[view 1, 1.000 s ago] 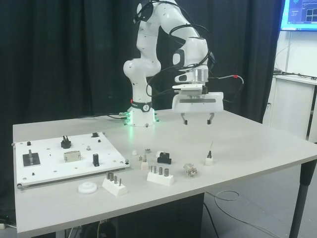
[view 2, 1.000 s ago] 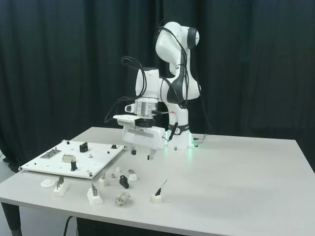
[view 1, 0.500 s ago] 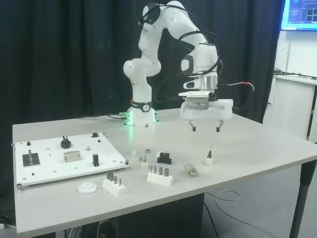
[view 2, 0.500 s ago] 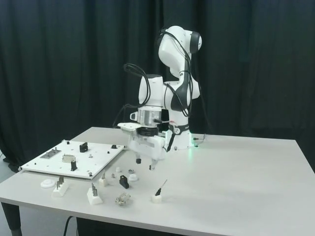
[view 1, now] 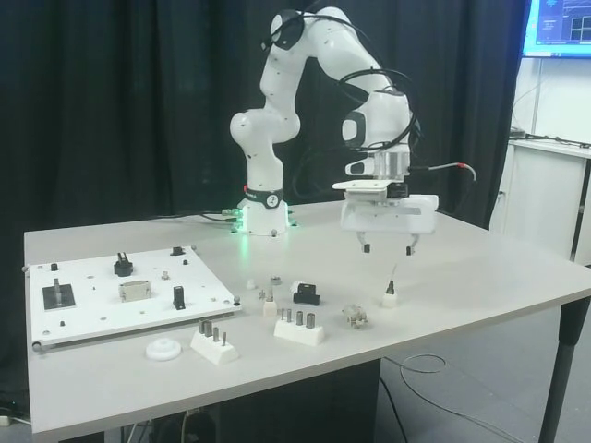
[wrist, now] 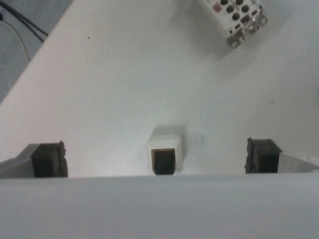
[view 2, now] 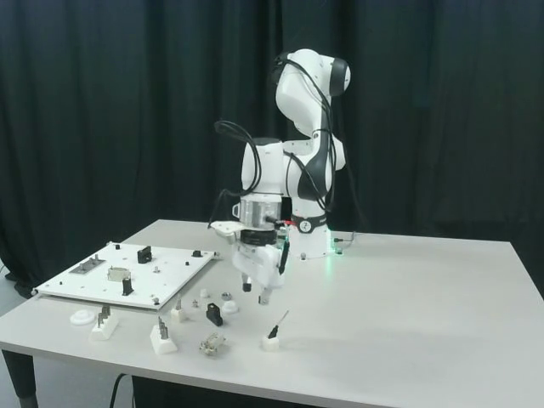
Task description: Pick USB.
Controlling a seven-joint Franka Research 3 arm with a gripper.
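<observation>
The claw (wrist: 154, 159) hangs above the grey table (view 1: 480, 268) with its two black fingertips (wrist: 48, 160) spread wide apart and nothing between them. Straight below it, in the gap between the tips, the USB (wrist: 164, 154) stands upright in its small white holder (the wrist view looks down on the holder's square top with the dark plug end in it). In the first room view the same USB (view 1: 390, 288) sits on the table just under the claw (view 1: 388, 247), clear of the fingers, its thin stem tilted slightly; the second room view puts the USB (view 2: 274, 333) a little lower than and beside the claw (view 2: 255, 292).

Near the holder lies a small metal connector (view 1: 355, 316), seen in the wrist view as a pale block with round holes (wrist: 234, 17). Farther from the claw stand a black clip (view 1: 306, 293), a white block with grey pins (view 1: 298, 326) and a second such block (view 1: 214, 343), with a white gear (view 1: 162, 350) beyond them. Farthest off lies the white board (view 1: 129, 291), carrying several black and grey fittings.
</observation>
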